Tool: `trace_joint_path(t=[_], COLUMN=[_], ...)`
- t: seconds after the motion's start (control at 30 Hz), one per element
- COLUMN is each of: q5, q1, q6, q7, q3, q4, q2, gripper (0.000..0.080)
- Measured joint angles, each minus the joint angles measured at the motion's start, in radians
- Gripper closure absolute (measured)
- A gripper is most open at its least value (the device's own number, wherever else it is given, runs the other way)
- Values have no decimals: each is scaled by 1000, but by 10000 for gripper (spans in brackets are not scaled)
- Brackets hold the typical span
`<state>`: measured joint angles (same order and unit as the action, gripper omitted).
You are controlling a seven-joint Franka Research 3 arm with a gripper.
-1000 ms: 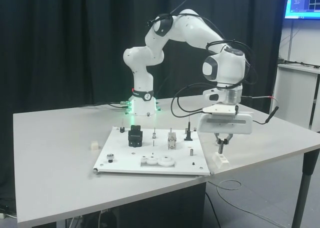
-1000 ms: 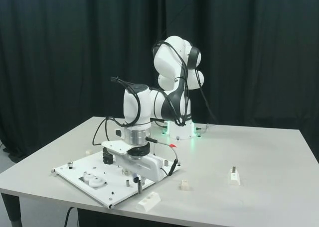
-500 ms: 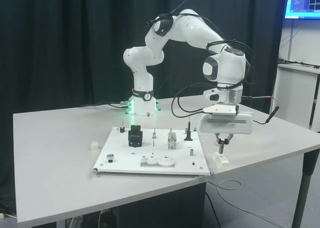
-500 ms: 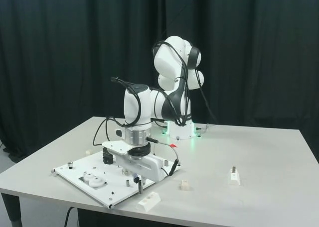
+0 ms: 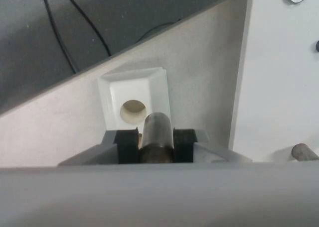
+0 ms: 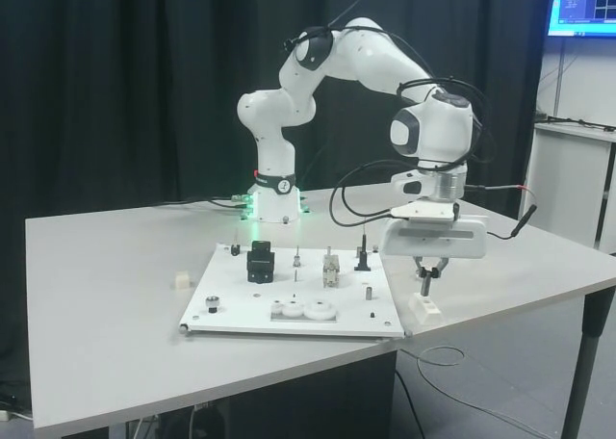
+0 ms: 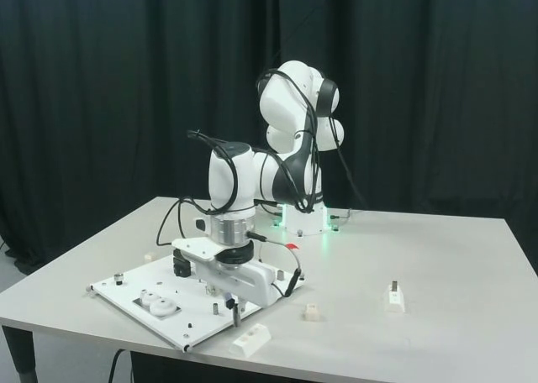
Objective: Insert round peg 4.
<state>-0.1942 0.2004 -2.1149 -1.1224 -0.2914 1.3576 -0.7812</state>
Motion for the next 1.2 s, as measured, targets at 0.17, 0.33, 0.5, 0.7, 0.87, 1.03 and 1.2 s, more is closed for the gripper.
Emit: trace_joint_path(t=[0.17, 0.33, 0.5, 0.7, 0.87, 1.03, 1.2], q5=[13, 34, 55, 70, 71, 71, 71], q1=[0, 0, -3, -23, -46, -70, -93], q6=[1, 23, 67, 121, 150, 164, 165], q7=[2, 11, 21, 59, 90, 125, 157], q3=[-5, -15, -29, -31, -31, -31, -31], q4=[-1, -2, -2, -2, -1, 4, 16], q2=[2, 10, 27, 53, 69, 77, 83], gripper=[659, 659, 659, 659, 659, 659, 659])
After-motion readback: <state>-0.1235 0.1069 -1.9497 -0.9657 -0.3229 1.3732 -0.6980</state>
